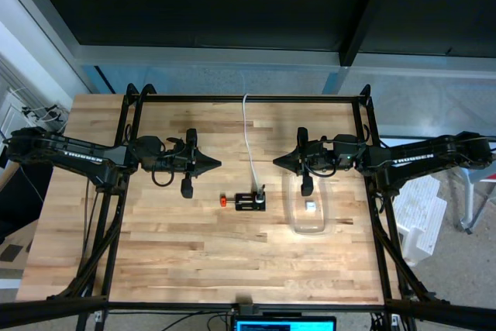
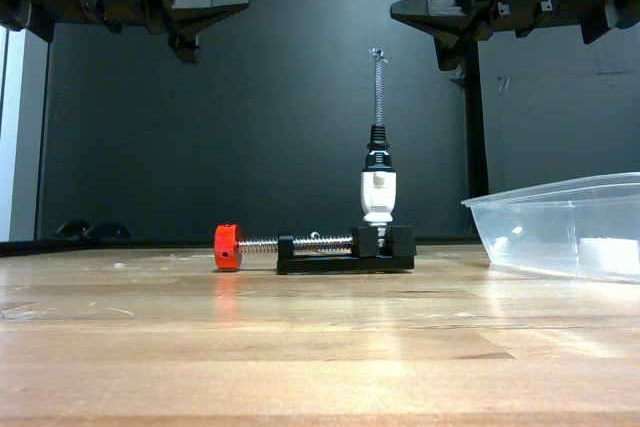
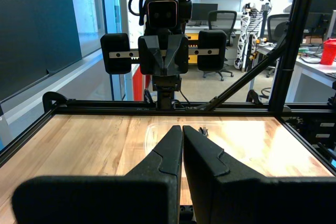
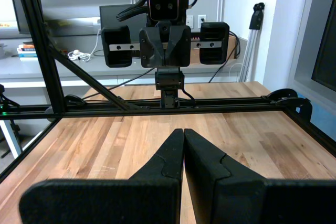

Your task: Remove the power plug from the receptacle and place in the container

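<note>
Wooden table (image 1: pixel 155 253) carries black clamp (image 1: pixel 249 202), white cable (image 1: pixel 249 145), clear container (image 2: pixel 540 232).

Wooden table (image 1: pixel 194 253), black backdrop (image 2: pixel 300 127), office chair (image 3: pixel 221 20) beyond.

You are in a robotics lab: over a wooden tabletop (image 1: pixel 178 246) the left pincer (image 1: pixel 219 163) and right pincer (image 1: pixel 274 162) hang closed, facing each other, with an office chair (image 3: pixel 224 20) and monitor (image 4: pixel 118 14) beyond.

Black arms (image 1: pixel 46 147), white lettering (image 1: pixel 76 157), looped cables (image 1: pixel 161 179); wedge-shaped left end effector (image 1: pixel 219 163) and right end effector (image 1: pixel 274 162).
</note>
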You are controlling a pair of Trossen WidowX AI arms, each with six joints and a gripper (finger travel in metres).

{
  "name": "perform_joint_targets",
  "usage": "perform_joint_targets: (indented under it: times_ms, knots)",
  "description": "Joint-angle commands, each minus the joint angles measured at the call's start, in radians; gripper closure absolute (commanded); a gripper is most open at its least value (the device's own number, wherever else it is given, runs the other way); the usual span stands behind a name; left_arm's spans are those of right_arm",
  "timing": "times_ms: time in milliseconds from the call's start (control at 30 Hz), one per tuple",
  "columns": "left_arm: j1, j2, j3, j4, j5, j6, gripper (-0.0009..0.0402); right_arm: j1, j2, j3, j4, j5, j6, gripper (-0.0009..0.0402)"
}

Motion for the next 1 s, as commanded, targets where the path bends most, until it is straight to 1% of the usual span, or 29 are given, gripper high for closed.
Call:
perform_joint_targets:
  times_ms: [33, 433, 533, 600, 833, 1000]
  knots:
    - [0.0, 0.0, 0.0, 0.0, 0.0, 0.0, 0.0393, 0.0, 0.0, 0.0, 0.024, 0.034, 0.001, 0.0393]
    - [0.0, 0.0, 0.0, 0.0, 0.0, 0.0, 0.0393, 0.0, 0.0, 0.0, 0.014, 0.031, 0.0, 0.0393]
    - [0.0, 0.0, 0.0, 0.0, 0.0, 0.0, 0.0393, 0.002, -0.002, 0.006, -0.02, -0.003, 0.003, 0.0393]
    - [0.0, 0.0, 0.0, 0.0, 0.0, 0.0, 0.0393, 0.008, -0.002, 0.03, -0.109, -0.003, 0.005, 0.0393]
    - [0.0, 0.0, 0.0, 0.0, 0.0, 0.0, 0.0393, 0.056, 0.007, 0.167, -0.555, 0.0, 0.0, 0.0393]
    - [0.0, 0.0, 0.0, 0.0, 0.0, 0.0, 0.0393, 0.086, 0.007, 0.24, -0.773, 0.01, 0.004, 0.0393]
